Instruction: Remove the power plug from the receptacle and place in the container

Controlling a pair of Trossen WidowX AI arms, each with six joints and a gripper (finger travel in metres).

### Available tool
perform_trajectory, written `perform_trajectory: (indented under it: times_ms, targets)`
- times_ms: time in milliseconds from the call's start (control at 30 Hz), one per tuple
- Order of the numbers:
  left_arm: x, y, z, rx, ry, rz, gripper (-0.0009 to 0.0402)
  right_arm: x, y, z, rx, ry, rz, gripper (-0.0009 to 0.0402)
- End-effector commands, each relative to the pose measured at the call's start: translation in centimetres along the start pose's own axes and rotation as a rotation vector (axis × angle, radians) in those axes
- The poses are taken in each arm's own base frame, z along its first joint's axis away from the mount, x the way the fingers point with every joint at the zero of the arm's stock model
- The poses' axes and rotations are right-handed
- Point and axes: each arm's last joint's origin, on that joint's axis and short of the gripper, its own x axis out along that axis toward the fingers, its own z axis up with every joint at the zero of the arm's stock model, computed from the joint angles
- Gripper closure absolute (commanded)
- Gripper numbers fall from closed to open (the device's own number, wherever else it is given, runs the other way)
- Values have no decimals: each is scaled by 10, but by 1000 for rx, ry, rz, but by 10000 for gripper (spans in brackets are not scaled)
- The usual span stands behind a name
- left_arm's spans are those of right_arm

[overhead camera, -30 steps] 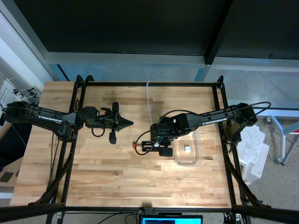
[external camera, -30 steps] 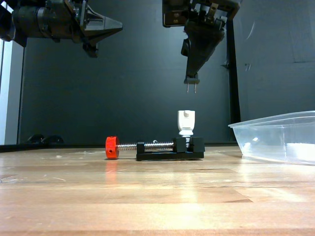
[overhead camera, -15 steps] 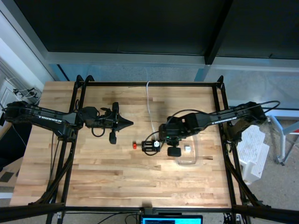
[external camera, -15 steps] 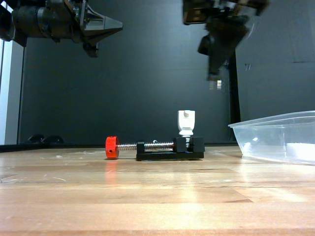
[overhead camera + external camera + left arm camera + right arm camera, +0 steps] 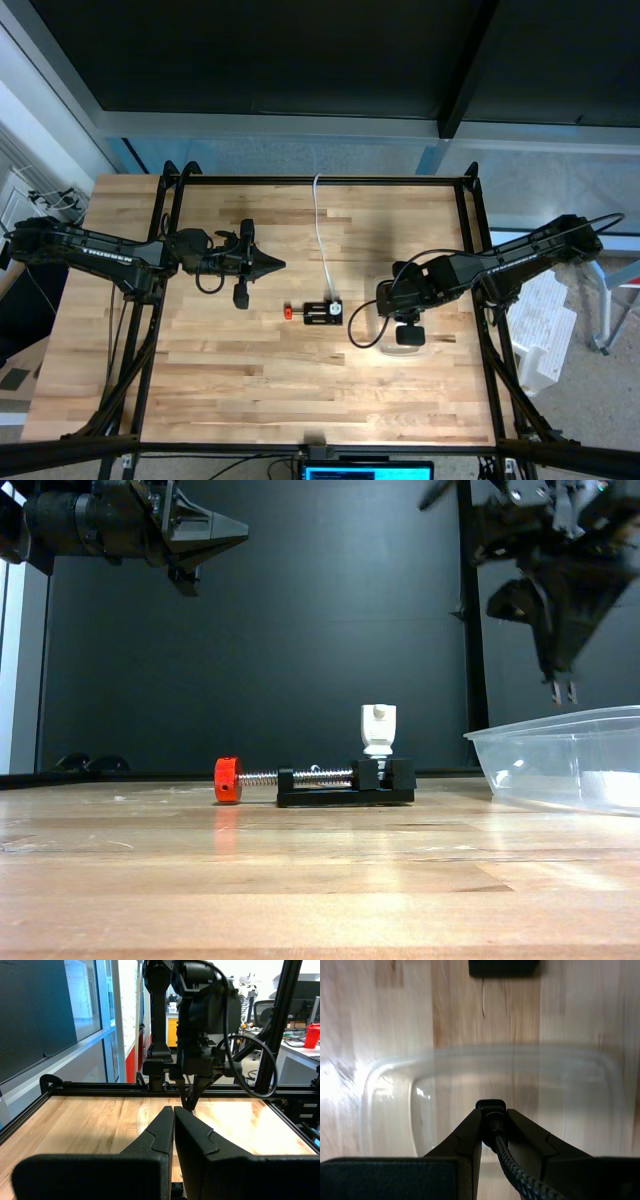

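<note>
Your right gripper hangs over the container, pointing straight down, with its fingers clamped on the power plug. In the low view the plug's two metal prongs point down and end just above the container's near rim, not touching it. In the right wrist view, the two black fingers squeeze the small black plug from both sides, and its braided black tail runs back between them. Below the plug you see the clear tray's rounded rim and the wood showing through its floor. From above, the right gripper covers much of the container, which sits on the right part of the wooden table.

The receptacle stands upright in the little black vise with nothing plugged into it. It is well apart from the plug and to the left of the container. The vise's red-orange knob sticks out on the side away from the container. In the high view, the receptacle sits in the vise near the middle of the table, and its long white cable runs towards the far edge.

Your left gripper is held high above the left part of the table, lying level and pointing towards the middle. Its fingers are pressed together and hold nothing. The low view shows it as a pointed black tip well above the vise.
</note>
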Motion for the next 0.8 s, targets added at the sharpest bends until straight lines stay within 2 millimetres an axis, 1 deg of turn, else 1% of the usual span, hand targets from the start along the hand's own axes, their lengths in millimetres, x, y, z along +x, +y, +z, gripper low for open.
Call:
perform_trajectory:
  times_ms: [33,200,300,567,800]
  targets:
    - [0,0,0,0,0,0,393,5,2,-9,18,26,4,393]
    - [0,0,0,0,0,0,393,13,5,-14,35,36,3,392]
    - [0,0,0,0,0,0,393,16,5,-14,39,25,5,377]
    - [0,0,0,0,0,0,393,16,5,-11,71,-1,7,288]
    - [0,0,0,0,0,0,393,16,5,-11,91,0,7,222]
